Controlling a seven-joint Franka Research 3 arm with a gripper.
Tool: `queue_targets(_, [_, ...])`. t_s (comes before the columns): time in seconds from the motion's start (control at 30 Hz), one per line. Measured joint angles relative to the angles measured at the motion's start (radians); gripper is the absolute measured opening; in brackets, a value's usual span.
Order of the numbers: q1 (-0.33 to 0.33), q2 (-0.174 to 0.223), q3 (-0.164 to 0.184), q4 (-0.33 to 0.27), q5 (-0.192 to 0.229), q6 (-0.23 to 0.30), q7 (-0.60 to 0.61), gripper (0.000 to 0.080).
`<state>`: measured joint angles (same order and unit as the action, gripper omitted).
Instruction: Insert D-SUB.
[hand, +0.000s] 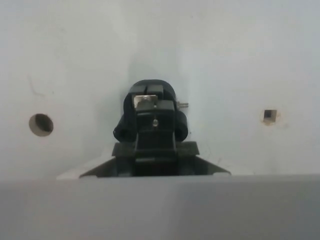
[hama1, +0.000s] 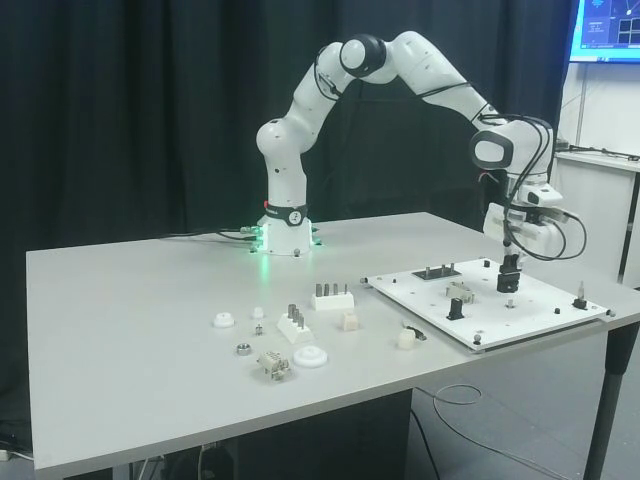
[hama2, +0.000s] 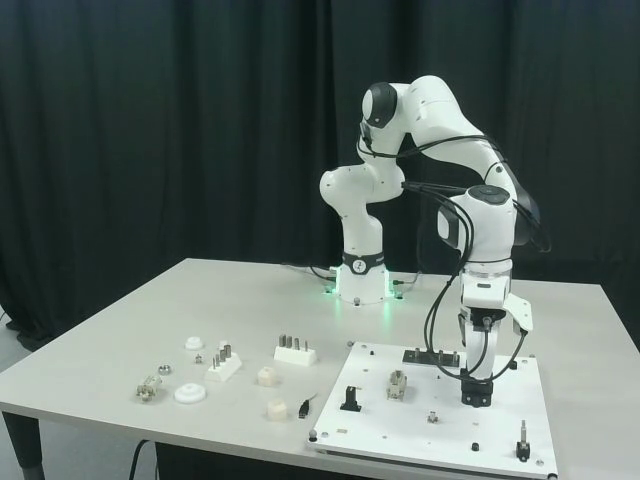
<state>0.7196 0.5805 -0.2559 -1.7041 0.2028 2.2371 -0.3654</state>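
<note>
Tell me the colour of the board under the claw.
White board, clearest in the second room view.

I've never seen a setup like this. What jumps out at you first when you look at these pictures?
First the big white arm, arching up from its green-lit base at the back of the grey table. Its gripper reaches down over a white board near the table's front edge, with a black connector between its fingers. Beside the board, small white and metal parts lie scattered on the table.
</note>
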Motion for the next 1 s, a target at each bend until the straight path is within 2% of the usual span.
queue_targets(0.3, [0.000,0.003,-0.005,-0.003,-0.021,0.009,0.000,0.0153])
queue_targets(1.0, [0.003,0.001,-0.006,-0.006,-0.020,0.009,0.000,0.0153])
